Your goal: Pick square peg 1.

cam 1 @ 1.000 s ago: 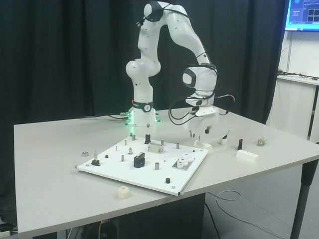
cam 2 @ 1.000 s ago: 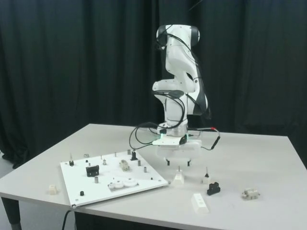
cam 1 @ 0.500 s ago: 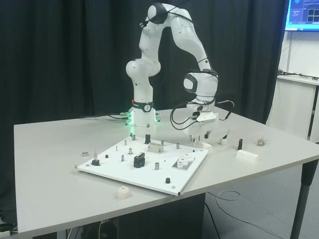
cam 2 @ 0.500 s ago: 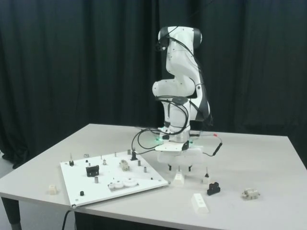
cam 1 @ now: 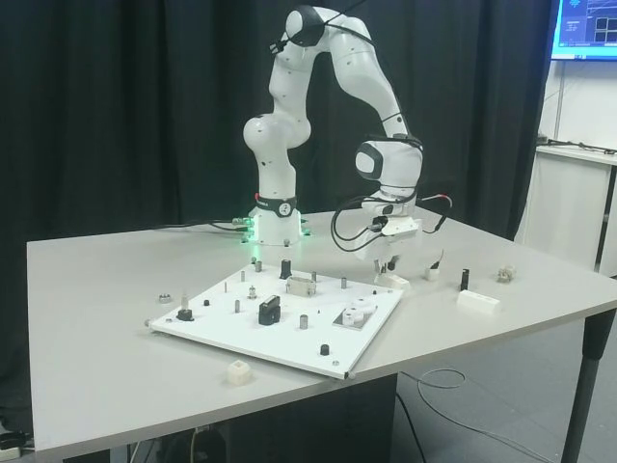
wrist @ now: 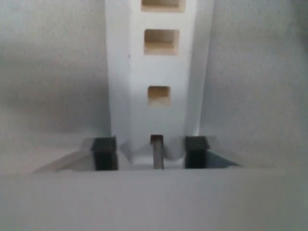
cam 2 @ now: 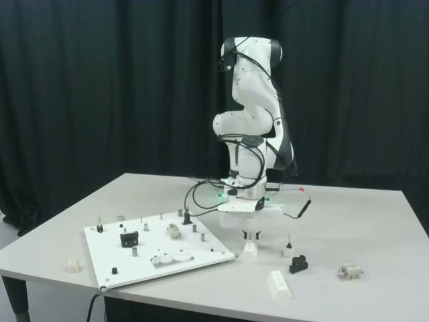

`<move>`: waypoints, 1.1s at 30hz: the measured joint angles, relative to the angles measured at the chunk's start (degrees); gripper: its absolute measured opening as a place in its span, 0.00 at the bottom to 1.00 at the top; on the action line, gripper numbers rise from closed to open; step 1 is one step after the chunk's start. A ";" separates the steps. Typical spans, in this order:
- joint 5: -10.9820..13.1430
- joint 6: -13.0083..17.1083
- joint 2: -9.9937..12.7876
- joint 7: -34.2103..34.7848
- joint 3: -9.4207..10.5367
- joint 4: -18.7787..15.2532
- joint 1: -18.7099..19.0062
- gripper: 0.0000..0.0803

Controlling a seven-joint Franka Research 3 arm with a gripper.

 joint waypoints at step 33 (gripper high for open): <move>-2.64 -8.63 -8.19 0.51 0.00 1.41 -0.03 0.04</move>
